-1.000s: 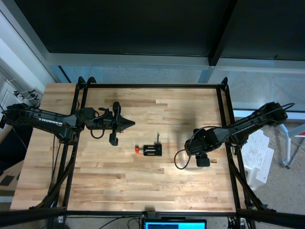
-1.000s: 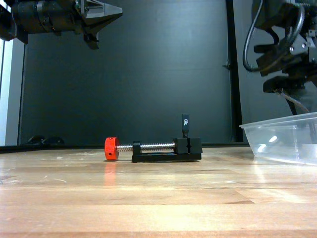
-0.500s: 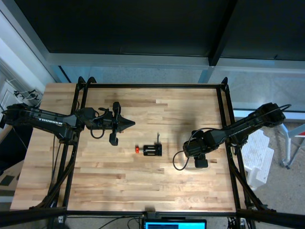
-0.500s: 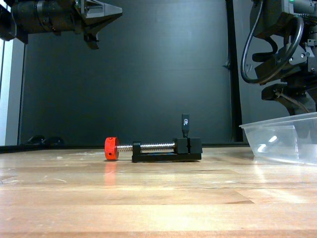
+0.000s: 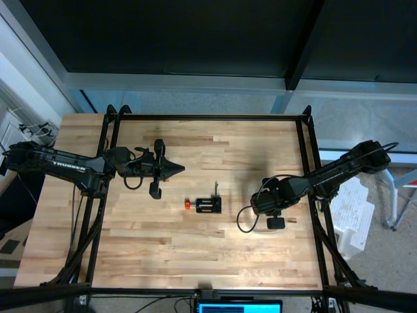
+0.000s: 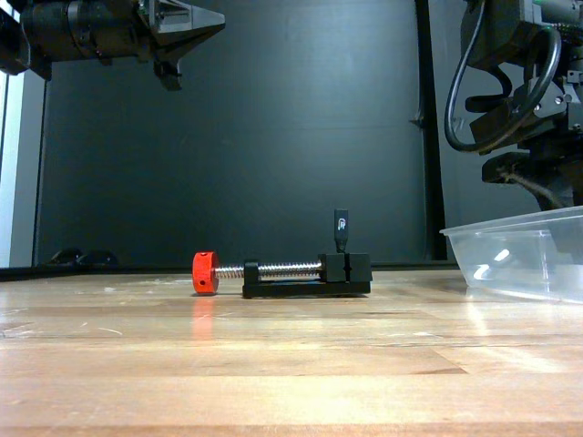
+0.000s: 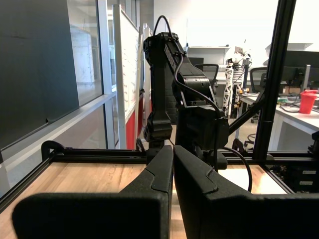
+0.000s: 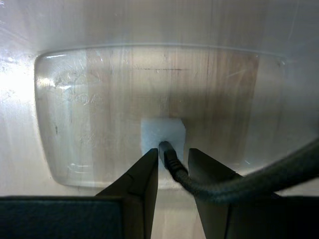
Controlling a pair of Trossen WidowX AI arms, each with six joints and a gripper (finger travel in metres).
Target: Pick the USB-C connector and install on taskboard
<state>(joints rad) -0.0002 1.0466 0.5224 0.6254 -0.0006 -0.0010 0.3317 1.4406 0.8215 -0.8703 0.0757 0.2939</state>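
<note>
Black left claw (image 7: 173, 149); right claw (image 8: 172, 151); looped cables (image 5: 238, 223)

Left tool (image 5: 182, 169) high above free tabletop (image 5: 163, 251), right tool (image 8: 173, 155) down between clear tray (image 6: 515, 264) walls, taskboard (image 5: 208, 205) alone mid-table.

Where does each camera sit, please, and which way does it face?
High: above near edge, looking down on the table; left arm, right arm.
Low: tabletop level, facing the clamp; left gripper high left.
Left wrist: looks across past shut jaws at the right arm.
Right wrist: right gripper over the tray, looking down at the plug.
Shared: low and right wrist show the tray.
</note>
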